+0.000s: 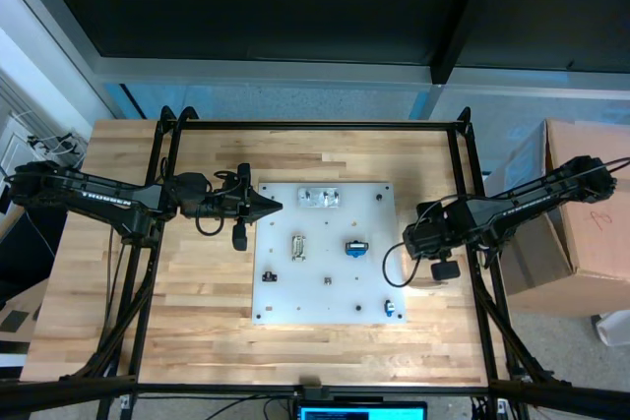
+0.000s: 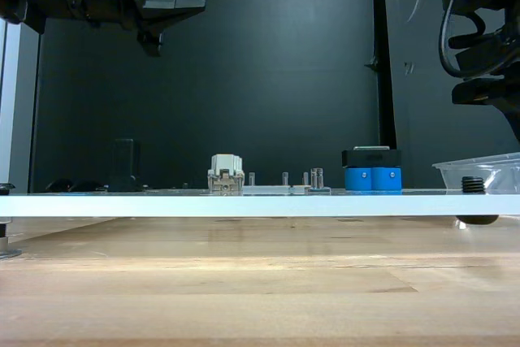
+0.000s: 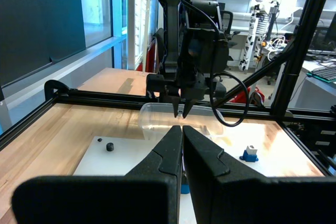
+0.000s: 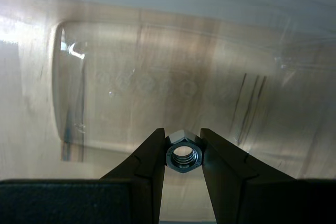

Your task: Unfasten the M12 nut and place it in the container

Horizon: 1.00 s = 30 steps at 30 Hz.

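Right gripper point(image 4: 182, 136) holds nut point(image 4: 183, 157) over container point(image 4: 105, 93) (left point(image 1: 273, 207) aloft)

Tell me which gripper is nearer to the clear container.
Right. The right gripper, shut on the nut, hangs above the container; the left gripper hovers over the board's left edge.

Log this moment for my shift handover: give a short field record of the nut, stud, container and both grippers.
nut: held between the right gripper's fingers, clear of its stud
stud: bare, ribs showing, near the board's near right edge
right gripper: shut on the nut, above the clear container
container: beside the board's right edge; nut not yet in it
left gripper: shut, holding nothing, raised over the board's left edge
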Each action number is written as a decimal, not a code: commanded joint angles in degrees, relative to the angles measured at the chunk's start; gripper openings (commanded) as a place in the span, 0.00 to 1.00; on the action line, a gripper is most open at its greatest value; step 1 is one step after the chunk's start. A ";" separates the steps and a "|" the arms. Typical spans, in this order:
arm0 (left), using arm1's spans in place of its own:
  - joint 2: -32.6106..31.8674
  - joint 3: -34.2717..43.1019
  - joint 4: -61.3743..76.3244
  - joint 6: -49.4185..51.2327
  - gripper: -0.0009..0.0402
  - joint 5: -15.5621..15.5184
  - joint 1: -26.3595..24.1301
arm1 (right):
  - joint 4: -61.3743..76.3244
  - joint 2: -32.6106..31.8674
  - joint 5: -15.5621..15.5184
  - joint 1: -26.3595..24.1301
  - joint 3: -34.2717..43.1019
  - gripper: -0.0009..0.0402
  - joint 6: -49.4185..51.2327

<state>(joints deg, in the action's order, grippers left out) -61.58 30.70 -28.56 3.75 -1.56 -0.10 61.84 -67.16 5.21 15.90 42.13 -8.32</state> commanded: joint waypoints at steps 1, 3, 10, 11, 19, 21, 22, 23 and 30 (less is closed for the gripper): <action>-0.02 0.02 0.00 0.00 0.02 0.02 0.02 | -2.58 -0.09 -1.40 -0.17 -0.68 0.03 -2.29; -0.02 0.02 -0.04 0.00 0.02 0.02 0.00 | -3.15 -0.09 -1.84 -0.17 -1.55 0.03 -3.28; -0.02 0.02 -0.02 0.00 0.02 0.02 0.02 | -7.13 -1.99 -1.95 -0.17 -3.91 0.05 -7.98; -0.02 0.02 -0.04 0.00 0.02 0.02 0.02 | -7.10 -2.54 -1.90 -0.24 -3.96 0.06 -8.20; -0.02 0.02 -0.04 0.00 0.02 0.02 0.02 | -8.37 -3.72 -1.73 -1.01 -3.98 0.24 -9.44; -0.02 0.02 -0.02 0.00 0.02 0.02 0.02 | -8.48 -3.72 -1.75 -1.01 -3.98 0.30 -9.42; -0.02 0.02 -0.02 0.00 0.02 0.02 0.02 | -8.48 -3.72 -1.75 -1.01 -3.98 0.33 -9.40; -0.02 0.02 -0.02 0.00 0.02 0.02 0.00 | -8.46 -3.72 -1.79 -1.01 -3.98 0.35 -9.40; -0.02 0.02 -0.02 0.00 0.02 0.02 0.02 | -8.39 -3.72 -2.27 -1.03 -3.98 0.49 -9.25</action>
<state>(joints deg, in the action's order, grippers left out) -61.60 30.72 -28.56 3.75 -1.56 -0.10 53.39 -70.85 3.20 14.87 38.13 -17.69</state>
